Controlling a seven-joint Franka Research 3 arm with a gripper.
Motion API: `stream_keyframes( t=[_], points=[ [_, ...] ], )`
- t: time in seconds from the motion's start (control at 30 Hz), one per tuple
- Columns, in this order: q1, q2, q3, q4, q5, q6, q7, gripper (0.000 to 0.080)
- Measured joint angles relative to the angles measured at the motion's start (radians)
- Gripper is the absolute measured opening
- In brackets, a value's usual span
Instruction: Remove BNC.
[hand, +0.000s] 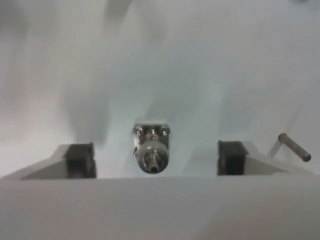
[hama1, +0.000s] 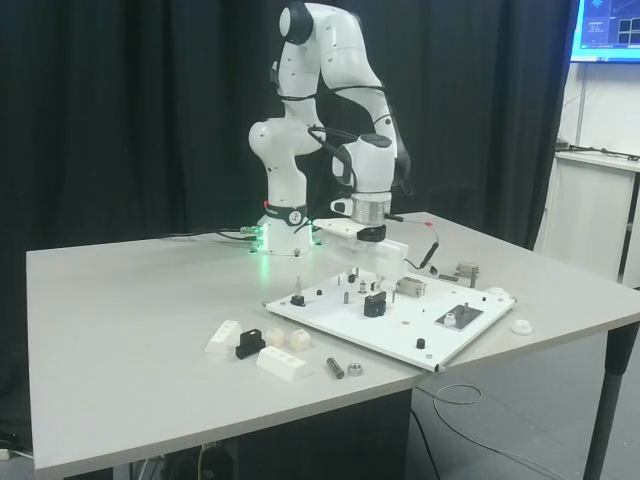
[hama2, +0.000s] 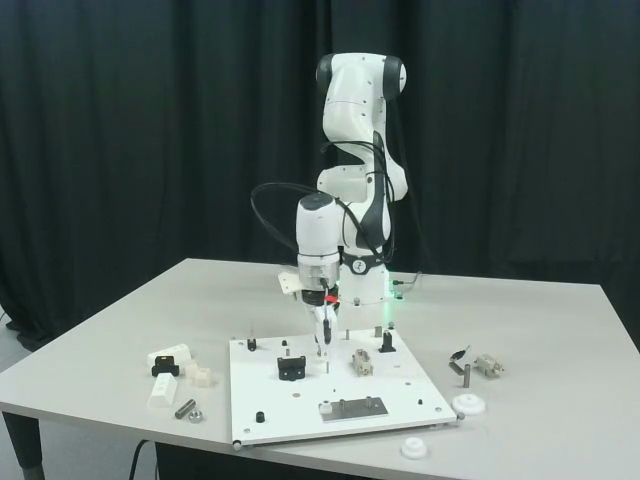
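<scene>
The BNC connector (hand: 151, 145) is a small metal plug on a square flange with screws, standing on the white board (hand: 210, 75). It sits midway between my two black fingertips (hand: 80, 160), which stand wide apart and do not touch it. My gripper (hand: 155, 160) is open. In the room views the gripper (hama1: 358, 268) (hama2: 322, 342) hangs low over the middle of the white board (hama1: 400, 335) (hama2: 300, 415), pointing straight down. The connector itself is too small to make out under the fingers there.
A thin grey peg (hand: 295, 146) stands close to one finger. A black block (hama1: 375, 305) (hama2: 291, 370), a metal socket (hama2: 362, 362) and a grey plate (hama2: 350, 407) are also on the board. Loose white blocks (hama1: 270, 345) lie beside it, and white gears (hama2: 467, 404) on the other side.
</scene>
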Motion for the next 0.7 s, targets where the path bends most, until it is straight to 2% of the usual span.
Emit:
stream_keyframes(
  t=[0.03,0.2,0.23,0.4,0.43,0.7],
  points=[
    [0.000,0.000,0.000,0.000,0.005,-0.001,-0.004,0.0510],
    [0.000,0.000,0.000,0.000,0.031,-0.007,-0.031,0.0510],
    [0.000,0.000,0.000,0.000,0.034,-0.008,-0.034,0.0328],
    [0.001,0.001,0.003,0.002,0.047,-0.007,-0.045,0.0328],
    [0.001,0.002,0.003,0.002,0.048,-0.006,-0.046,0.0123],
    [0.001,0.002,0.003,0.002,0.053,-0.006,-0.053,0.0127]
  ],
)
